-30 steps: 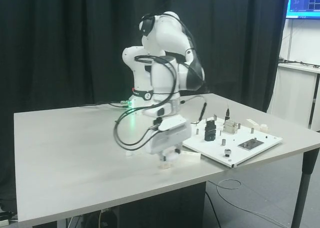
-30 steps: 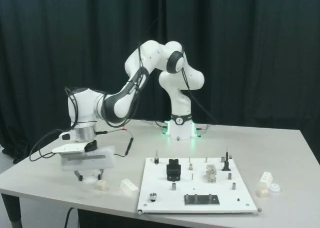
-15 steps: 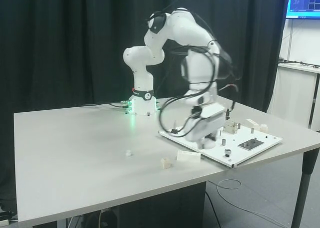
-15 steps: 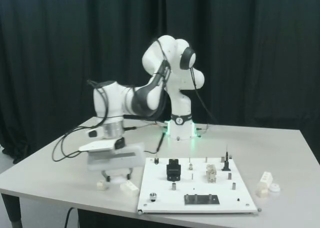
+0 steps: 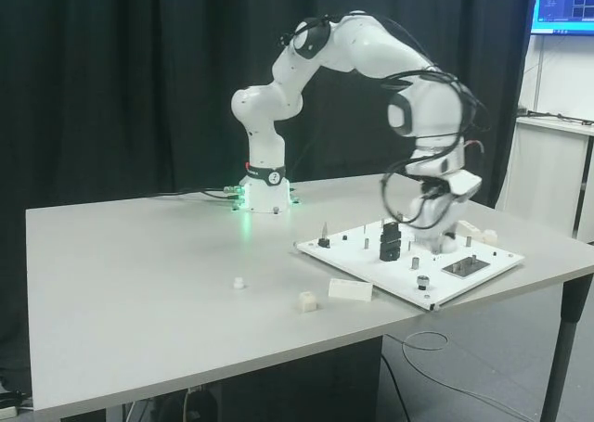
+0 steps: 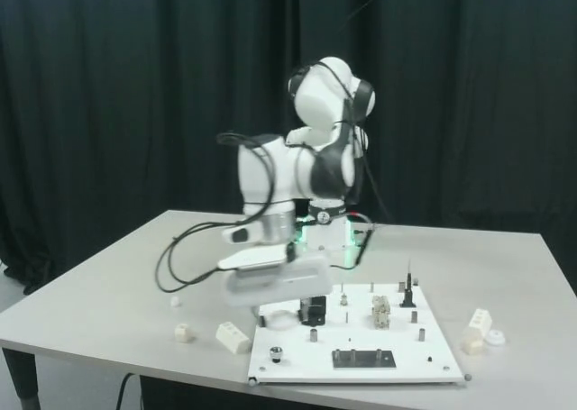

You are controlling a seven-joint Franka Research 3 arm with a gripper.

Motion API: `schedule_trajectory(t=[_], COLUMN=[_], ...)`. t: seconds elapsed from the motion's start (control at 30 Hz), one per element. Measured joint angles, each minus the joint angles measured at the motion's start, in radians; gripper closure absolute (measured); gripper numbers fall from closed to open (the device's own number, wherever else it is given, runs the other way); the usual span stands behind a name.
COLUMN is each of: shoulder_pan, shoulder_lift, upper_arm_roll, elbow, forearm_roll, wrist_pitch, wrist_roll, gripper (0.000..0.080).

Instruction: Insert large gear.

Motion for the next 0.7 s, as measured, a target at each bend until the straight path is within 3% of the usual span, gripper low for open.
schedule_trajectory(t=[0.4,0.7], shoulder_pan=[0.141,0.223], shoulder_lift=[0.0,0.011], upper_arm_roll=[-0.004,-0.004], elbow=[0.011,0.011], forearm_roll=[-0.034,-0.064], wrist_pitch=[0.0,0.0], wrist_roll=[0.009,-0.094], gripper=[0.0207,0.0207])
